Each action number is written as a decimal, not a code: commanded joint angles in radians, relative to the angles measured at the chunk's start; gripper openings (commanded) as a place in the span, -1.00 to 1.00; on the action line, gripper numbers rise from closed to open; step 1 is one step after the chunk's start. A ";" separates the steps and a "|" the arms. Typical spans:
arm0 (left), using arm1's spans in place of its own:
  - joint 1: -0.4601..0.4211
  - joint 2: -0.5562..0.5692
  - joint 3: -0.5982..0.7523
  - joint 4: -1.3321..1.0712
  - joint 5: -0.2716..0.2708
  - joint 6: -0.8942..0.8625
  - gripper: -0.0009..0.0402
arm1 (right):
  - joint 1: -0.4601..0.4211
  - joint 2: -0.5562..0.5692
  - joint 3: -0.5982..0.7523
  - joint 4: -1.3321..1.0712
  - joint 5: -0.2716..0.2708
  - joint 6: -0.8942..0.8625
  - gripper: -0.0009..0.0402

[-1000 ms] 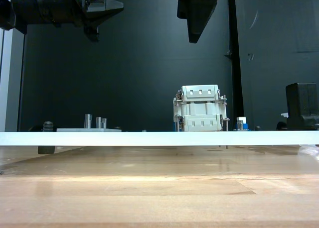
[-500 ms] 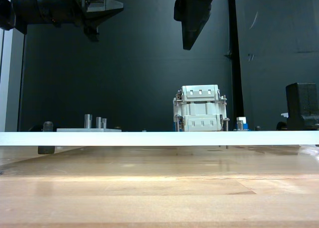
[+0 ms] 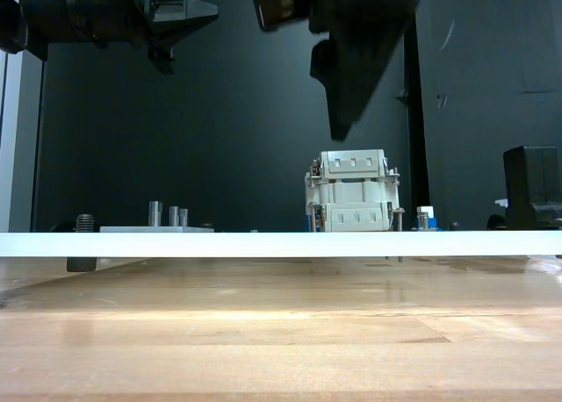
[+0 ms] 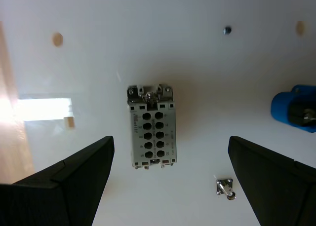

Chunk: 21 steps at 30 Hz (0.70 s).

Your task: Remove the HAN10E connector from the taskboard and place in the container

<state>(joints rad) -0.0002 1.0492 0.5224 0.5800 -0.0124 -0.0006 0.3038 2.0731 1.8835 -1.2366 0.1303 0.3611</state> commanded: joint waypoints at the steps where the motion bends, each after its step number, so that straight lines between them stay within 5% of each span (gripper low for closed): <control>1: 0.000 0.000 0.000 0.000 0.000 0.000 -0.96 | 0.001 0.000 -0.033 0.026 -0.001 -0.002 0.61; 21: 0.000 0.000 0.000 0.000 0.000 0.000 -0.96 | 0.004 -0.001 -0.163 0.184 -0.027 -0.010 0.50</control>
<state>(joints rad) -0.0002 1.0489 0.5228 0.5793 -0.0124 -0.0006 0.3077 2.0731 1.7206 -1.0576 0.1032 0.3504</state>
